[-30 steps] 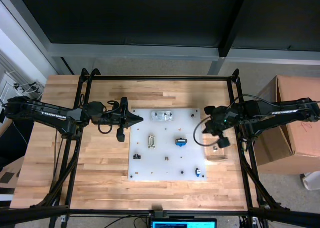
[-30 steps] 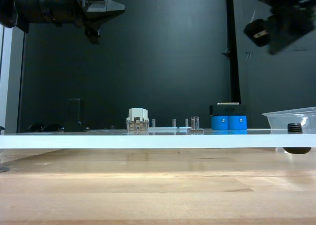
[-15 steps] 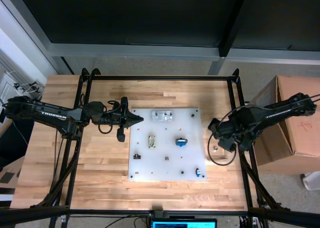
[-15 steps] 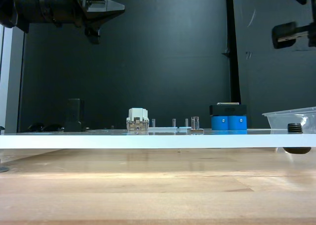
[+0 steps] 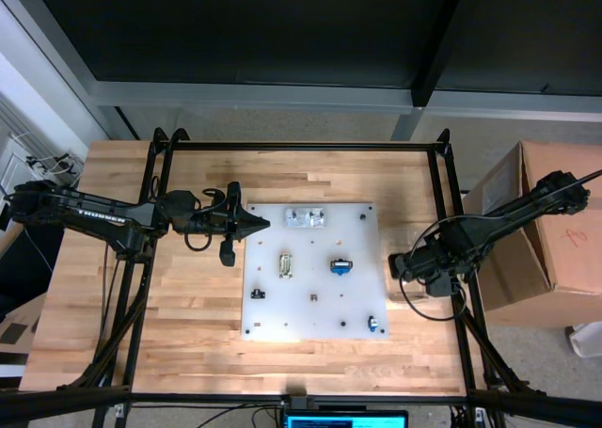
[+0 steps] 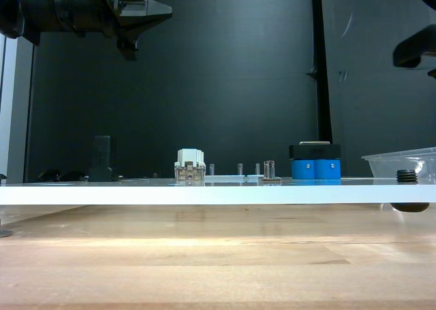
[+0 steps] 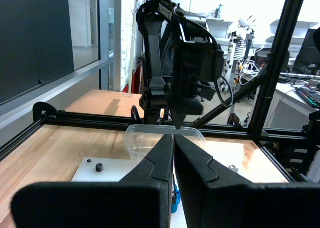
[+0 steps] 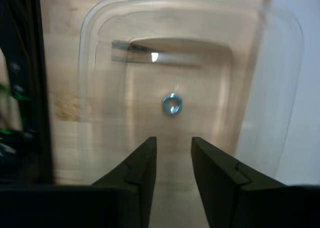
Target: Pick the M12 nut and place it on its threads and fasten
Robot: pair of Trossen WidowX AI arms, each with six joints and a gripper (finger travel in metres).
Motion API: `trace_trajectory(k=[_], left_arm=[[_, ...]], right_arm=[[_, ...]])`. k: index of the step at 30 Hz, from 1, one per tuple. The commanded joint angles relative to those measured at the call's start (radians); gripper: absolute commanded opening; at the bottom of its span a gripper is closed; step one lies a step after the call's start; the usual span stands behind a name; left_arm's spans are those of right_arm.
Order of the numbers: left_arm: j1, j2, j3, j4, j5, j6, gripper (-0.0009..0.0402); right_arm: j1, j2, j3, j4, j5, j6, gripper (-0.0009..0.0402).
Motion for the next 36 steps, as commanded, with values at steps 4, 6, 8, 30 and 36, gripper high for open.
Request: trace_trajectory(k=[4, 6, 8, 30, 36], left_arm=[[0.000, 0.000, 0.000, 0.000, 0.000, 0.000, 0.0000], [0.000, 0.000, 0.000, 0.001, 0.000, 0.000, 0.0000], [0.000, 0.000, 0.000, 0.000, 0.000, 0.000, 0.0000], [0.000, 0.000, 0.000, 0.000, 0.000, 0.000, 0.0000], [0.000, 0.000, 0.000, 0.000, 0.000, 0.000, 0.0000]], right_arm=[[0.015, 0.044, -0.037, 0.039, 0.011, -0.156, 0.0146], [0.015, 0.066, -0.051, 0.075, 0.011, -0.158, 0.0153], [0.016, 0.087, -0.066, 0.107, 0.011, -0.159, 0.0155], [-0.013, 0.172, -0.193, 0.317, 0.010, -0.120, 0.0155], [-0.013, 0.179, -0.195, 0.323, 0.010, -0.121, 0.0155]])
